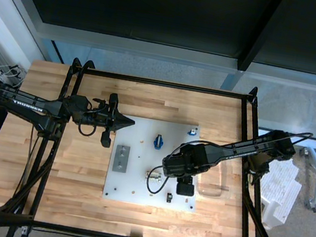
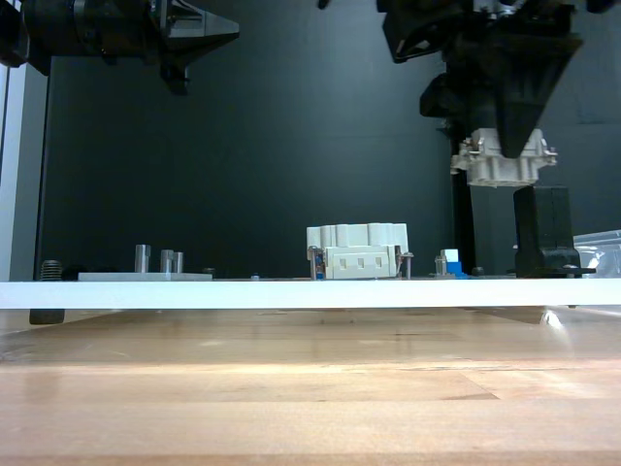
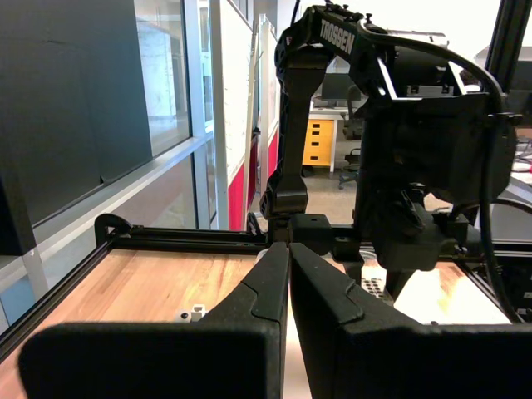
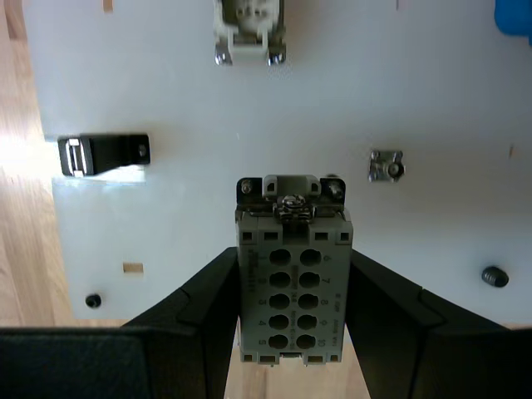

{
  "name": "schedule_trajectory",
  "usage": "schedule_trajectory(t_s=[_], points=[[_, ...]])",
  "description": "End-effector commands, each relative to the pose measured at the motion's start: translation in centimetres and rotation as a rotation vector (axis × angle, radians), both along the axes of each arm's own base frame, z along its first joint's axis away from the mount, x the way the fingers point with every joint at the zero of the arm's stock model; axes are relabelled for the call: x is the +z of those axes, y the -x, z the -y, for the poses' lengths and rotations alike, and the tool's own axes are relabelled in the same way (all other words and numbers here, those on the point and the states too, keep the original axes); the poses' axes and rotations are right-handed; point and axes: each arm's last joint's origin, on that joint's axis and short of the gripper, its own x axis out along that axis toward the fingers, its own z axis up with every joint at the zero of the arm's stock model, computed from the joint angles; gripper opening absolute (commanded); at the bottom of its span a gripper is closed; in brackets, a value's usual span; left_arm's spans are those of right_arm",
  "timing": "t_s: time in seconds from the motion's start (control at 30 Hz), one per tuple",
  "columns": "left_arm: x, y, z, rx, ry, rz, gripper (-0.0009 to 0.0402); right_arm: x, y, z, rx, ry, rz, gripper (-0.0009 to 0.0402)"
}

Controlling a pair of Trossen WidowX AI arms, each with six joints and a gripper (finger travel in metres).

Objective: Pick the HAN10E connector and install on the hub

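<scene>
My right gripper (image 4: 291, 254) is shut on the HAN10E connector (image 4: 291, 303), a beige-grey insert with two rows of contact holes and a metal end clip. In the low view the connector (image 2: 503, 163) hangs from the right gripper (image 2: 505, 144) well above the white plate (image 2: 291, 292), off to the right of the hub (image 2: 357, 252). The hub (image 4: 248, 29) is screwed to the plate, apart from the connector. From above, the right gripper (image 1: 183, 175) covers the connector, just right of the hub (image 1: 154, 178). My left gripper (image 1: 125, 122) is shut and empty, raised over the plate's far left corner; its fingers (image 3: 274, 287) touch.
On the white plate (image 1: 134, 194) stand a grey metal block (image 1: 122, 157) with pegs, a blue knob-like part (image 1: 158, 142) and a small black part (image 1: 169, 197) at the near edge. A clear plastic bag (image 1: 216, 185) lies right of the plate. Black frame rails border the table.
</scene>
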Motion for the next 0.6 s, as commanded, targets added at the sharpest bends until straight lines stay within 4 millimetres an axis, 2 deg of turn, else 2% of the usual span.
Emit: schedule_trajectory(t_s=[0.03, 0.37, 0.6], points=[[0.0, 0.0, 0.0, 0.0, 0.0, 0.001, 0.0001, -0.1, -0.7, -0.1, -0.003, 0.0, 0.002, 0.0014], [0.0, 0.0, 0.0, 0.0, 0.0, 0.001, 0.0001, -0.3, -2.8, -0.5, -0.012, -0.001, 0.013, 0.0016], [0.0, 0.0, 0.0, 0.0, 0.0, 0.001, 0.0001, -0.5, -4.6, -0.7, -0.018, -0.001, 0.012, 0.0047]])
